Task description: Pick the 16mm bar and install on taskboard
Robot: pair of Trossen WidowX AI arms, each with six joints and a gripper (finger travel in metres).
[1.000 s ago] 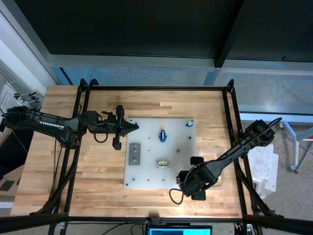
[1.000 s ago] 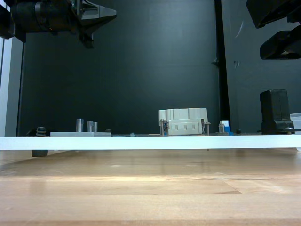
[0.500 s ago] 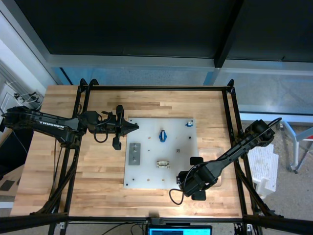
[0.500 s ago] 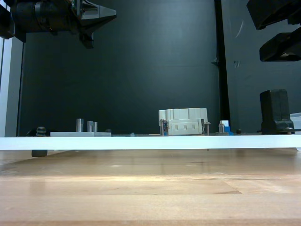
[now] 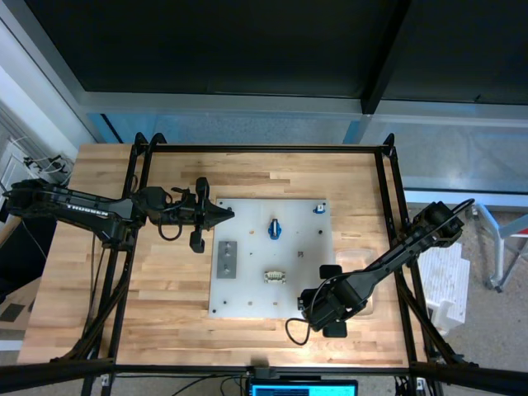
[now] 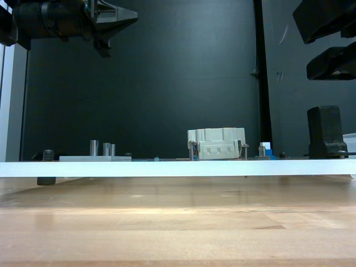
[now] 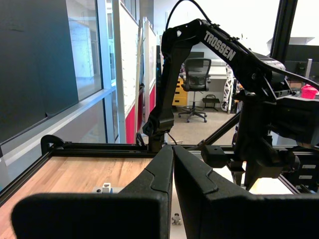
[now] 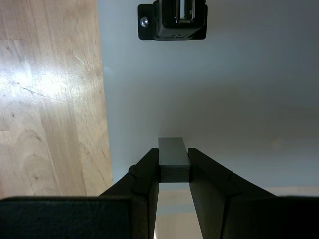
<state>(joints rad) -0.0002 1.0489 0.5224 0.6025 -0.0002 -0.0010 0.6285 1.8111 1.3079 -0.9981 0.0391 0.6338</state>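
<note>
- The right gripper [image 8: 174,168] hangs above the near right corner of the taskboard [image 8: 239,99]. Its claw is narrow and clamps the 16mm bar [image 8: 174,158].
- The bar is in the air over the white board, close to where the board meets the wooden bench [image 8: 50,99].
- A black connector [image 8: 173,20] sits on the board ahead of the bar.
- The left gripper [image 5: 219,214] hovers over the board's far left corner with its fingers pressed together, holding nothing.

Bright, even light; glare on table [image 8: 47,84]
</note>
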